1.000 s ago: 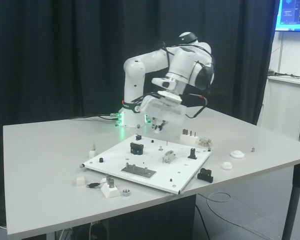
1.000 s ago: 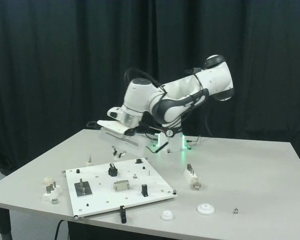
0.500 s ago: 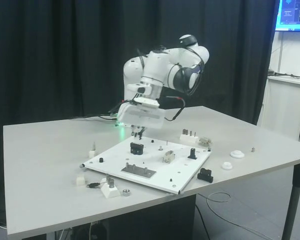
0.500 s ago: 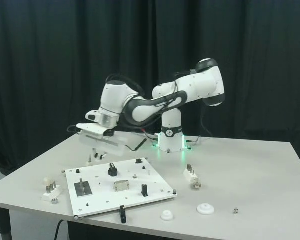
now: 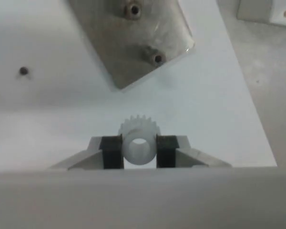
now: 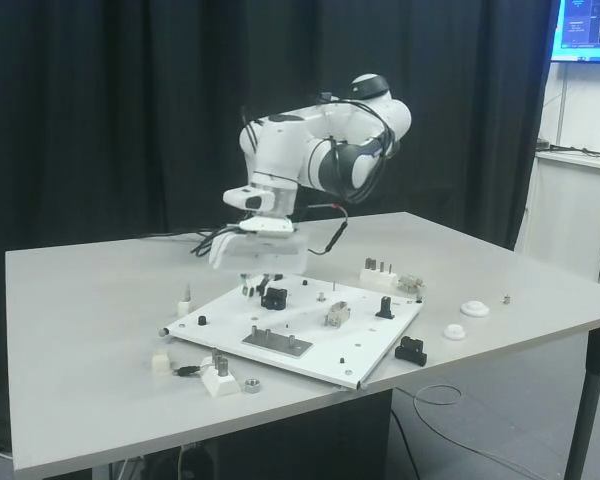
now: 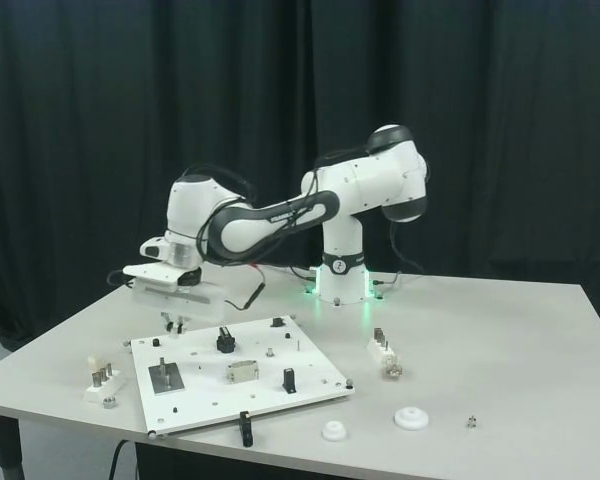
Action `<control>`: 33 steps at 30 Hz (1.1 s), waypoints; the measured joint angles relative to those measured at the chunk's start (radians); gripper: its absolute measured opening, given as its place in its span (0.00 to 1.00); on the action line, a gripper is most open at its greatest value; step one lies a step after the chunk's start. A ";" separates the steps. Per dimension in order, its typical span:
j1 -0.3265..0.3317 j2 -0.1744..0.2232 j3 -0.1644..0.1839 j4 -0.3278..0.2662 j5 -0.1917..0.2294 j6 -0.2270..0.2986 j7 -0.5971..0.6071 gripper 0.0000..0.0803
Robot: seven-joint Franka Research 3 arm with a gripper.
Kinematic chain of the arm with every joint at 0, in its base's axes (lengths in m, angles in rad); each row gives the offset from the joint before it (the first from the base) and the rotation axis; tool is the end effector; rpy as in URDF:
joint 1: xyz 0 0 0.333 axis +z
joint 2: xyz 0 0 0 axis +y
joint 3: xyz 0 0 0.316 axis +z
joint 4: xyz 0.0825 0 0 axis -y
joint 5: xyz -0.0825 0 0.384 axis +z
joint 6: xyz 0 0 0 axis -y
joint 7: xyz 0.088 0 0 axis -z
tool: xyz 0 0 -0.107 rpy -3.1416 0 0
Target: Insert small gear.
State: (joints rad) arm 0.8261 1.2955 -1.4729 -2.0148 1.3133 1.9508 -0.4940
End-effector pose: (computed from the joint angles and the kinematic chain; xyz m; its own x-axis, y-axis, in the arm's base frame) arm 0.5354 -0.2424 0.2608 0.7963 -0.5901 0.1330 -0.6041 -0.7873 0.1234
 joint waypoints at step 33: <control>-0.246 0.010 0.070 0.275 0.003 -0.154 0.047 0.18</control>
State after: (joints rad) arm 0.5804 1.3056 -1.4031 -1.7395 1.3160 1.7966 -0.4469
